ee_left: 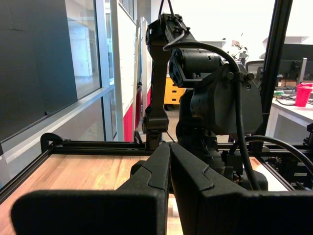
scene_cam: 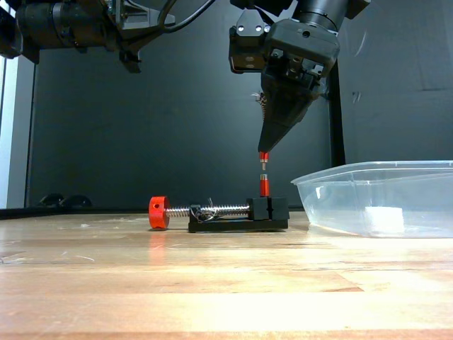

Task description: Pick the RCA connector and install on taskboard

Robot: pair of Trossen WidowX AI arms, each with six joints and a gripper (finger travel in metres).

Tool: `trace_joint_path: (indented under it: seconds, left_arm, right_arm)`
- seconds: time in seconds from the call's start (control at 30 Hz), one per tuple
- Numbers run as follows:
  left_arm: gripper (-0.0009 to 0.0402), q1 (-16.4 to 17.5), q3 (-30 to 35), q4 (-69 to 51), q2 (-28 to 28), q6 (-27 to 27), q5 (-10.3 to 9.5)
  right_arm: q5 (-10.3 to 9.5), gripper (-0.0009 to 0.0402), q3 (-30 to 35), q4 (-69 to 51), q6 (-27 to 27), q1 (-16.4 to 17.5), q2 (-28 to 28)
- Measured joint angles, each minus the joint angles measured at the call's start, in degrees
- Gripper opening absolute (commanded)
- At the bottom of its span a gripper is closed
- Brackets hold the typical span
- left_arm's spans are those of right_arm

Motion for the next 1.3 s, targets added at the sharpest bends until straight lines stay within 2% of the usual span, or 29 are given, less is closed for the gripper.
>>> trace_joint_path:
  seconds: [1.3]
  left_arm:
    - [0.0000,0.00,0.00,0.00,0.00,0.00,-0.02]
  right_arm:
    - [0.00,0.0002,-1.33,1.31,0.04,0.02,0.00]
